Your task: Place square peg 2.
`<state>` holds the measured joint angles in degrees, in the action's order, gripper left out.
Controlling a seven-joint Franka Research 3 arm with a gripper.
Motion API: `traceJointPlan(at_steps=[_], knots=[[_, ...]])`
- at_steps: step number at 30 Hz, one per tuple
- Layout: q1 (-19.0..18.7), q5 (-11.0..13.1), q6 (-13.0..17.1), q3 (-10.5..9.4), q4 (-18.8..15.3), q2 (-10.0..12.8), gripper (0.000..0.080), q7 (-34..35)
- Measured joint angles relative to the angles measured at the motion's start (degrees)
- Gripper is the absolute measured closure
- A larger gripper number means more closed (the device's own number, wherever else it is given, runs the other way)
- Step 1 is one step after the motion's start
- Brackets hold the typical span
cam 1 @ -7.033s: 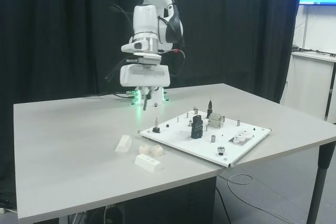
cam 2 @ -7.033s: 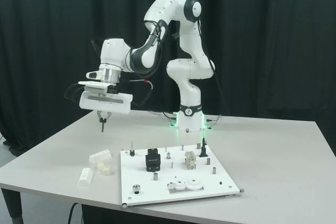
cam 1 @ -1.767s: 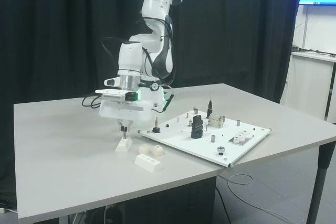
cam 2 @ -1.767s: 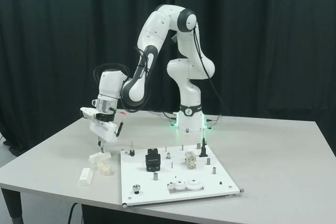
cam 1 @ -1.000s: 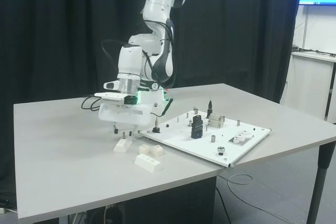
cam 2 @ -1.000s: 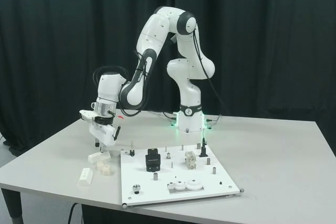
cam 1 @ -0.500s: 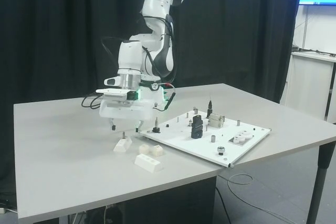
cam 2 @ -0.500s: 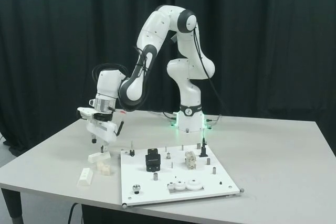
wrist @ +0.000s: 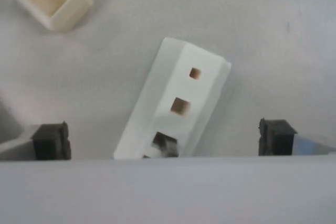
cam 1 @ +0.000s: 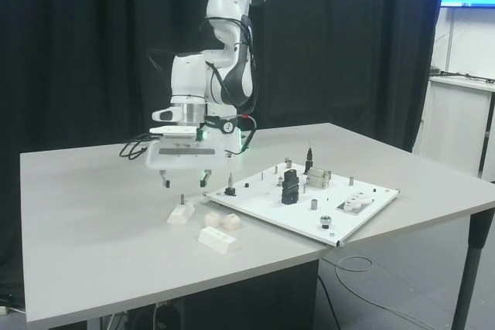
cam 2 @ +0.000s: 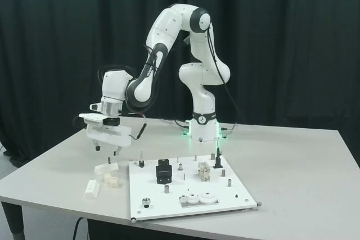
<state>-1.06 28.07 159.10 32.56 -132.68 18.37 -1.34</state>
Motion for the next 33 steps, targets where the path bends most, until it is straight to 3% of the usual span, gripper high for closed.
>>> traceJointPlan(at_steps=[14,33], knots=[[-0.09,-5.13,-1.3,0.01,0.46,-0.07,0.0003,-20.4],[-0.25,-12.21,-3.8,-0.01,1.36,2.02,0.0003,-39.5]])
